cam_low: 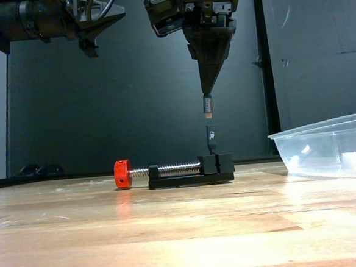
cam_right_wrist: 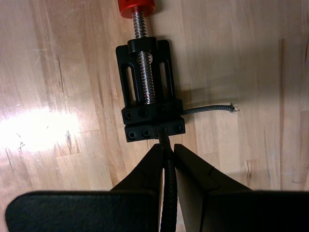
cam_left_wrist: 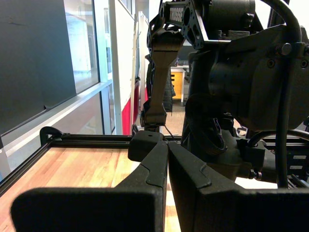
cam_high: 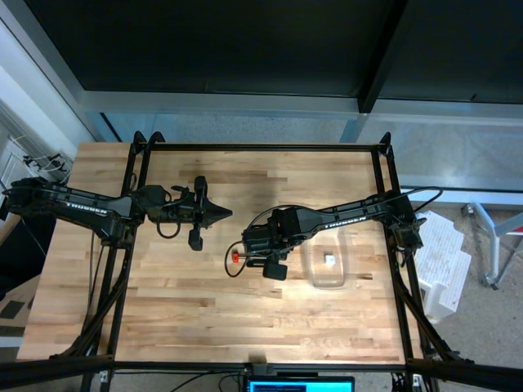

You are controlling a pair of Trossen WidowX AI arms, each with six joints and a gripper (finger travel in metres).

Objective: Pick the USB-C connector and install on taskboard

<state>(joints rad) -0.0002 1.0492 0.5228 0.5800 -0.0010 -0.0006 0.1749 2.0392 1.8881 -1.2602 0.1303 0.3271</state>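
My right gripper [cam_low: 207, 90] points straight down, shut on the USB-C connector [cam_low: 208, 106], a small plug hanging a short way above the thin dark post [cam_low: 211, 138] of the taskboard [cam_low: 190, 171]. The taskboard is a black block with a threaded rod and an orange-red knob [cam_low: 123, 173]. In the right wrist view the fingers [cam_right_wrist: 190, 166] pinch the connector's dark stem [cam_right_wrist: 167, 159] just over the taskboard's [cam_right_wrist: 149, 116] near end. My left gripper [cam_high: 222, 214] hovers shut and empty, left of the taskboard [cam_high: 245, 255]; its closed fingers [cam_left_wrist: 154, 164] show in the left wrist view.
A clear plastic tray [cam_high: 315, 276] holding a small white block [cam_high: 330, 258] sits right of the taskboard, close to it in the low view [cam_low: 313, 145]. A short frayed cable [cam_right_wrist: 210, 109] sticks out from the taskboard's side. A black frame [cam_high: 261, 148] borders the wooden table.
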